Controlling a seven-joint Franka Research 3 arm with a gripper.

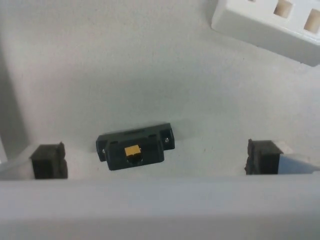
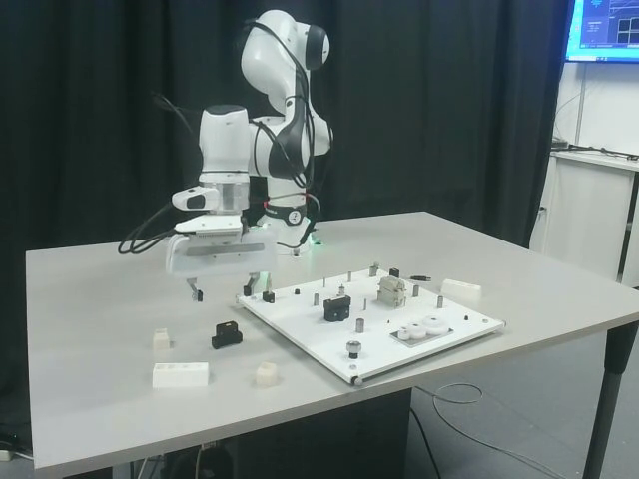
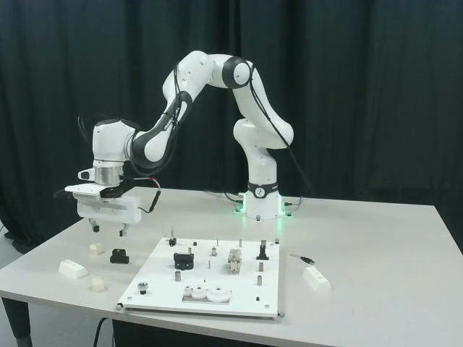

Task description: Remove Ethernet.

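Wrist view looks straight down on a small black block-shaped connector part lying alone on the bare grey table, with the two black fingers of the gripper spread wide apart, one on either side of it and touching nothing. Only this view shows the part's detail: a square socket opening with a metal insert on one broad face, and a small mounting ear with a screw at each end, so its long axis runs roughly along the line between the fingers, a little skewed. It also catches the corner of a white rectangular block with square openings lying well apart from the black part. Both room views show what the wrist view cannot: the white arm reaches out to the left of the white square assembly board, and the gripper hangs above the table without touching it. In the first room view the black part sits off the board on its left, near the front, with the white block nearer the table edge. Which way the socket faces cannot be told from the room views.
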